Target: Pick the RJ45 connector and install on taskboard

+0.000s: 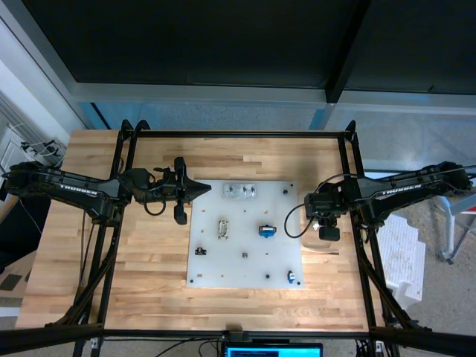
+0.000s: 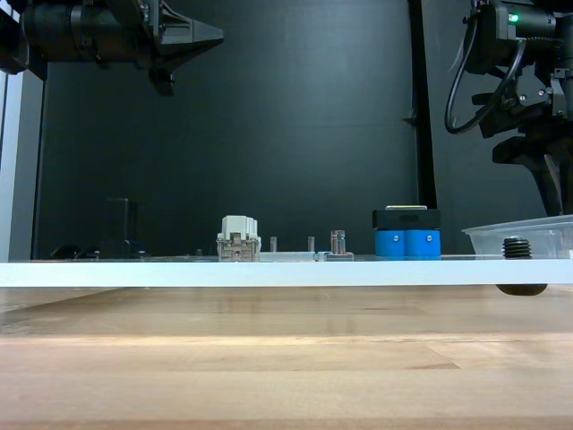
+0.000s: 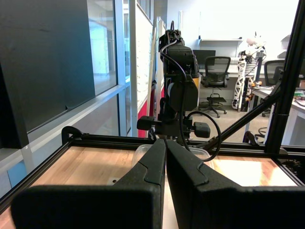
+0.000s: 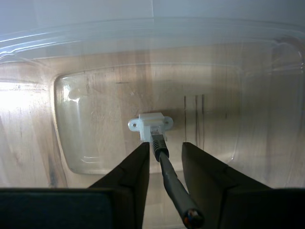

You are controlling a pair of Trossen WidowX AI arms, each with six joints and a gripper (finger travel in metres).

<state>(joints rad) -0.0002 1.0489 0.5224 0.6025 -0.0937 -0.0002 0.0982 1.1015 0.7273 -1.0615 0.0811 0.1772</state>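
Off the taskboard's (image 1: 245,230) left edge the left gripper (image 3: 165,143) hangs pinched shut, while over the clear tray (image 4: 267,86) the right gripper (image 4: 165,147) gapes, the RJ45 connector (image 4: 152,126) lying just ahead of its gap, so I'd lower squarely and pinch the plug, not its black cable (image 4: 169,176).

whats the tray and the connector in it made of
Tray: clear glossy plastic, seemingly; wood grain shows through. RJ45 connector: pale matte plastic by its look, on a dark cable. Right end effector hangs open over it; left end effector, shut, is held high by the taskboard's left edge.
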